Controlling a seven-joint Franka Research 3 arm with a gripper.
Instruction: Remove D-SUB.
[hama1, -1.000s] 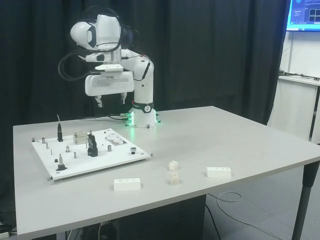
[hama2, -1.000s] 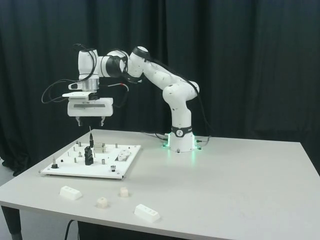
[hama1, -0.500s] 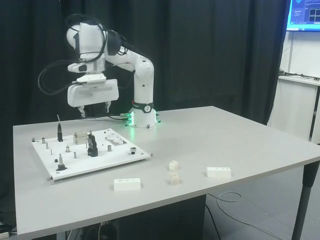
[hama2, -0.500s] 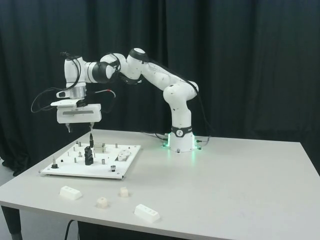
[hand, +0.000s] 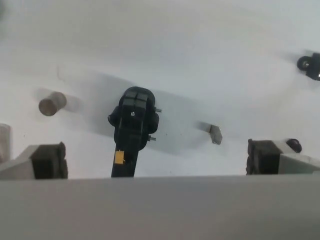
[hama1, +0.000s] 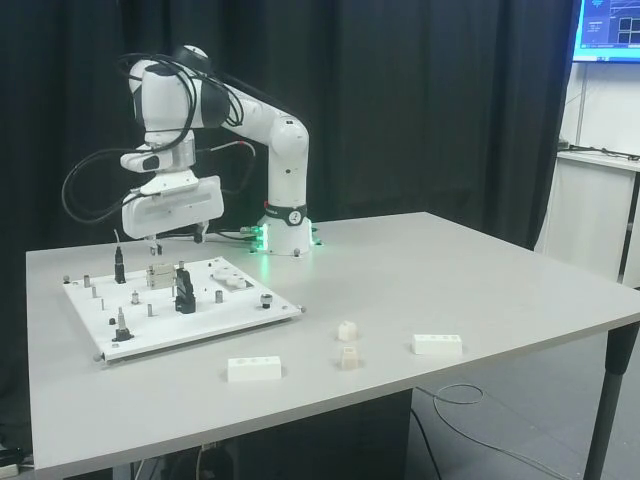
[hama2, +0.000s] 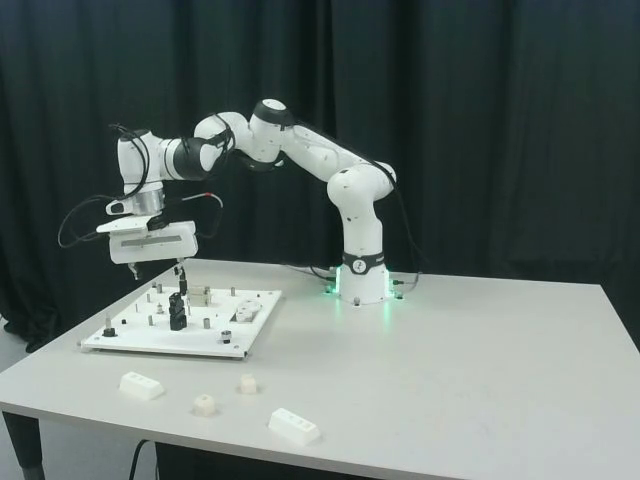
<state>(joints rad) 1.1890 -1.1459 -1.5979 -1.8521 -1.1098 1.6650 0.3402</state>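
Black curtains close off the room behind a grey table (hama1: 430, 270), where a white board (hama1: 240, 312) carries a cluster of small fittings. Above the board's far corner hangs the gripper (hama1: 176, 238), clear of everything; in the wrist view its two fingers stand wide apart, with nothing between them. That view looks down on a black plug (hand: 133, 120) standing upright on the board, a short peg (hand: 51, 103) off to one side of it. By my reading, that plug is the thin black one at the board's far corner, and the D-SUB (hama1: 185, 290) is more likely the squat black connector nearer the board's middle, beside a grey block (hama1: 159, 275); which part is which I cannot tell for certain. If so, the arm is in the approach step and not yet aligned. To do it well, center the fingers over the connector's long sides, come straight down without brushing the block, close firmly low on the body, then pull straight up so the pins do not bind. Loose white blocks (hama1: 254, 368) near the table's front edge are well out of the way.
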